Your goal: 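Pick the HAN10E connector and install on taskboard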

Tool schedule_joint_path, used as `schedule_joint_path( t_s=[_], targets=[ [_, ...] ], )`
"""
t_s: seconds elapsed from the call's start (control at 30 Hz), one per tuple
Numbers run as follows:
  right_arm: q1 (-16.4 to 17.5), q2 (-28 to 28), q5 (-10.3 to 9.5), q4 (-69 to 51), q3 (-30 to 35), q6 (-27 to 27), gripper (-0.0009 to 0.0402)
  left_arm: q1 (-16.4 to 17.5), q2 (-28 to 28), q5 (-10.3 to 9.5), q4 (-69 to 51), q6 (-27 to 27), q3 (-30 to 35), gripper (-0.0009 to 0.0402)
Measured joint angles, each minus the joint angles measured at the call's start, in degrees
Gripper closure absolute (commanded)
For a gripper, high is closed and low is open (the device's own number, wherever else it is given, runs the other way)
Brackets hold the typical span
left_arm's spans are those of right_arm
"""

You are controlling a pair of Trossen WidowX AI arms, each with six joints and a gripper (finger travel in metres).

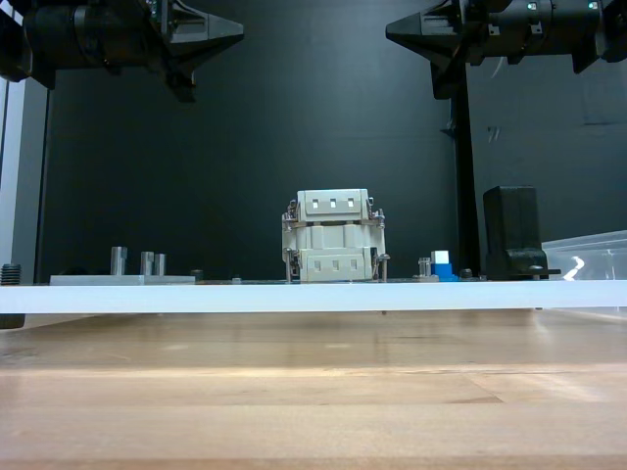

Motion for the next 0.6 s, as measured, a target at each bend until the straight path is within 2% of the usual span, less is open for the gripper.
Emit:
schedule_joint_path(
  t_s=[0.6],
  targets=[
    [0.0,0.0,-0.02,-1.1,-0.1,0.0,0.0393,0.0,0.0,0.02,0.0,0.0,0.0,0.0392]
  ],
)
